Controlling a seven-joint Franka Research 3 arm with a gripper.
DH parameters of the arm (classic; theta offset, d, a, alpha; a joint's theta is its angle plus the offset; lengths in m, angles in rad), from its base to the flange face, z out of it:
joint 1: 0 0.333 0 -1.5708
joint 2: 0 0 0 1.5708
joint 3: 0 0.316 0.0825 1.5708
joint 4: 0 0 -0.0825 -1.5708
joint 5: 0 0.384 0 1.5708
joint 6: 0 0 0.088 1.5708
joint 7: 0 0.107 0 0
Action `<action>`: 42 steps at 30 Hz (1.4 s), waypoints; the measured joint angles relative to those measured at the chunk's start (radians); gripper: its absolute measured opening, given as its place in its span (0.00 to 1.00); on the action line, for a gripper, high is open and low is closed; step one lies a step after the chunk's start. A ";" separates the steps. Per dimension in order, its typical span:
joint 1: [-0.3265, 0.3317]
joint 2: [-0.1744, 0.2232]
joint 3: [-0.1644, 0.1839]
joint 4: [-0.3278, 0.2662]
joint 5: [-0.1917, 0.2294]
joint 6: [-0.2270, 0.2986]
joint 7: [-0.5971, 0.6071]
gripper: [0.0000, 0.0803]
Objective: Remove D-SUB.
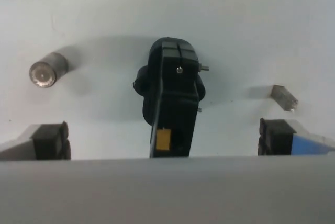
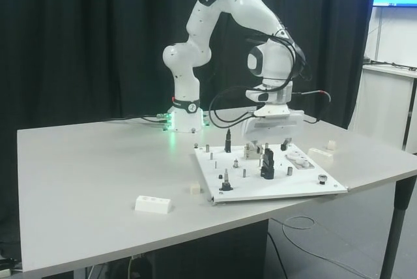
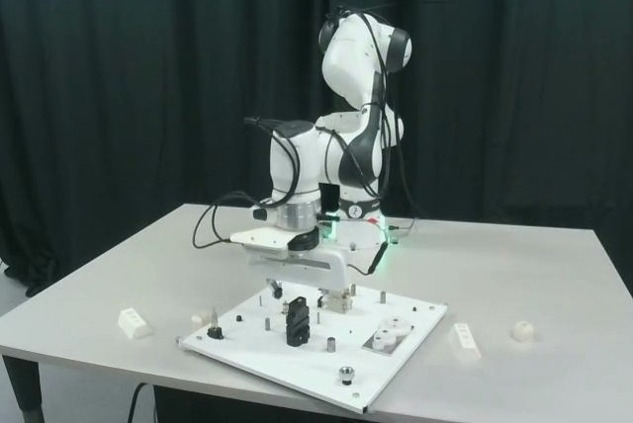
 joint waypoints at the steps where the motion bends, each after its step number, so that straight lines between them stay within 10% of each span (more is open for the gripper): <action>1: -0.002 0.002 0.002 -0.001 0.003 0.003 0.000 1.00; 30: -0.020 0.052 0.016 -0.003 0.064 0.028 0.002 1.00; 31: -0.022 0.053 0.017 -0.003 0.064 0.028 0.002 0.64; 37: -0.026 0.058 0.018 -0.003 0.064 0.032 0.002 0.64; 38: -0.026 0.058 0.018 -0.003 0.064 0.033 0.002 0.44; 42: -0.026 0.059 0.018 -0.003 0.064 0.037 0.006 0.44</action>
